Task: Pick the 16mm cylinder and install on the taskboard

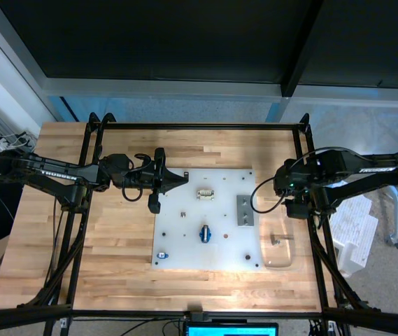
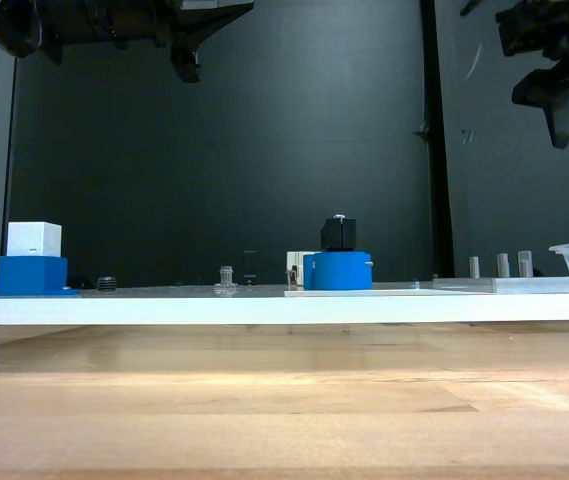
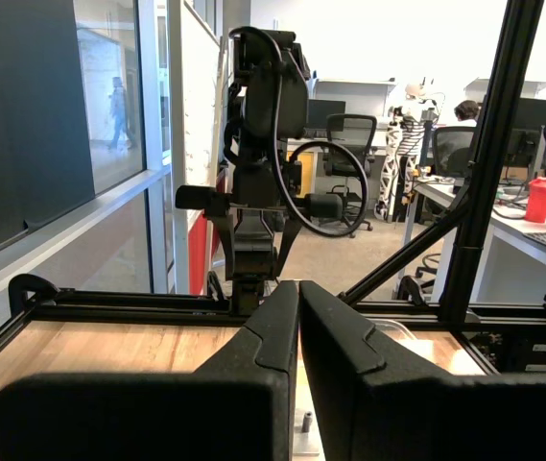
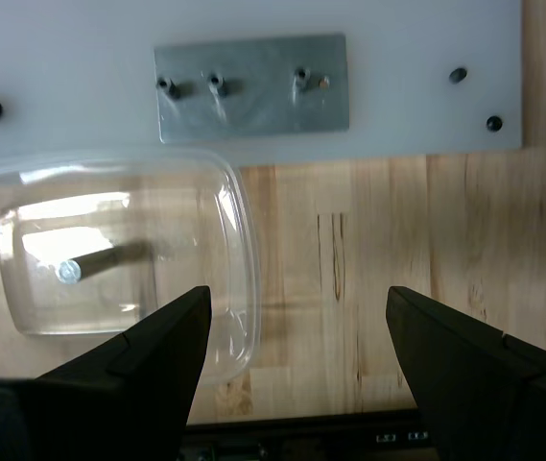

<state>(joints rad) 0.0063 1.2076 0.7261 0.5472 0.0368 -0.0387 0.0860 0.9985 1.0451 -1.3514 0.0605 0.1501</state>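
Pincer R (image 4: pixel 296 300) apart beside tray (image 4: pixel 241 226) w/ 16mm cylinder (image 4: pixel 100 261); pincer L (image 3: pixel 298 288) together over taskboard (image 1: pixel 185 238) edge

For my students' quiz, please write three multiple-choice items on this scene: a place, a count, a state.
1. The 16mm cylinder lies: A on wood; B in the clear tray; C on the blue connector.
2. Pegs standing in the grey block: A one; B three; C six.
3. The right gripper, up near the tray, is: A open; B shut empty; C holding a peg.
Key: B, seen inside the tray; B, three in a row; A, fingers wide apart. The left gripper, shut, hovers over the taskboard edge.
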